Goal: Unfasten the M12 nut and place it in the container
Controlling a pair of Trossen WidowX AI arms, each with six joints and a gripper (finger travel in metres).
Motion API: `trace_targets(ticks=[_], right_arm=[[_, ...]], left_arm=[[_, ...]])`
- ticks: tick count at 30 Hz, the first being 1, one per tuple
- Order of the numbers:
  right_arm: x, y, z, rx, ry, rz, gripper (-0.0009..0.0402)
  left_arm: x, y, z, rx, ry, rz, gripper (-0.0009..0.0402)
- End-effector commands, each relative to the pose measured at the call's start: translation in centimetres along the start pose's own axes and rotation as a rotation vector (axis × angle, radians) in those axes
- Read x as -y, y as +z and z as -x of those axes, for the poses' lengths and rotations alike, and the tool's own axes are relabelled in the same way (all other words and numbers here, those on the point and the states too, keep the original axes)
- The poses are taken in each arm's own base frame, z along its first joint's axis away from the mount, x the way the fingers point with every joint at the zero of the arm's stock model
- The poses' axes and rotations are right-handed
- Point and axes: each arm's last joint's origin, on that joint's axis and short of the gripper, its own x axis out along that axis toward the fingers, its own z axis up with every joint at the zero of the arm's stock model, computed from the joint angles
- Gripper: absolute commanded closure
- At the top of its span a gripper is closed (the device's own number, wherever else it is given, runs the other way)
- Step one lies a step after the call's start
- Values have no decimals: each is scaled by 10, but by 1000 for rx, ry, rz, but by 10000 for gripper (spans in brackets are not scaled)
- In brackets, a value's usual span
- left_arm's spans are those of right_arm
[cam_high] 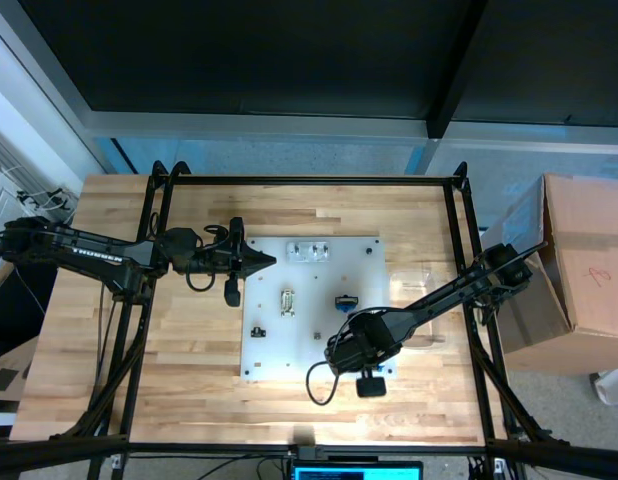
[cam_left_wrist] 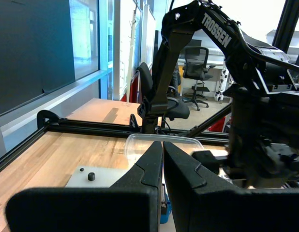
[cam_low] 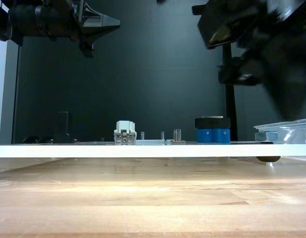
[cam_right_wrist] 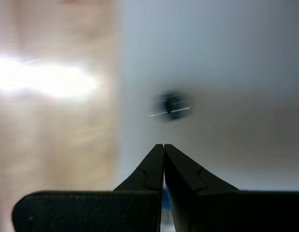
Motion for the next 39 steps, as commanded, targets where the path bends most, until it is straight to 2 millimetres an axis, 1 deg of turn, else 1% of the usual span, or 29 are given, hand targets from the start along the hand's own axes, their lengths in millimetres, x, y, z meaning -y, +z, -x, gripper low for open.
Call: trace_targets(ticks=[1, 7, 14, 16, 20, 22, 25, 27, 35, 39], right_arm=[[-1, 2, -3, 8, 5, 3, 394], [-1, 8, -15, 30, -22, -5, 394], [2, 9, -15, 45, -53, -10, 394], [4, 9, -14, 61, -114, -17, 394], [12, 6, -11, 96, -314, -68, 394], [13, 6, -8, 102, -338, -75, 394], [11, 7, -5, 101, -318, -87, 393], [10, 6, -3, 87, -272, -86, 393], [-1, 3, 4, -15, 52, -86, 393], [-2, 5, 0, -1, 45, -85, 394]], left_arm=[[0, 0, 0, 0, 0, 0, 393], [0, 0, 0, 0, 0, 0, 393], [0, 0, 0, 0, 0, 0, 393], [0, 0, 0, 0, 0, 0, 393], [0, 0, 0, 0, 0, 0, 393], [0, 0, 0, 0, 0, 0, 393], [0, 0, 0, 0, 0, 0, 393], [0, 0, 0, 0, 0, 0, 393], [0, 0, 0, 1, 0, 0, 393], [0, 0, 0, -1, 0, 0, 393]])
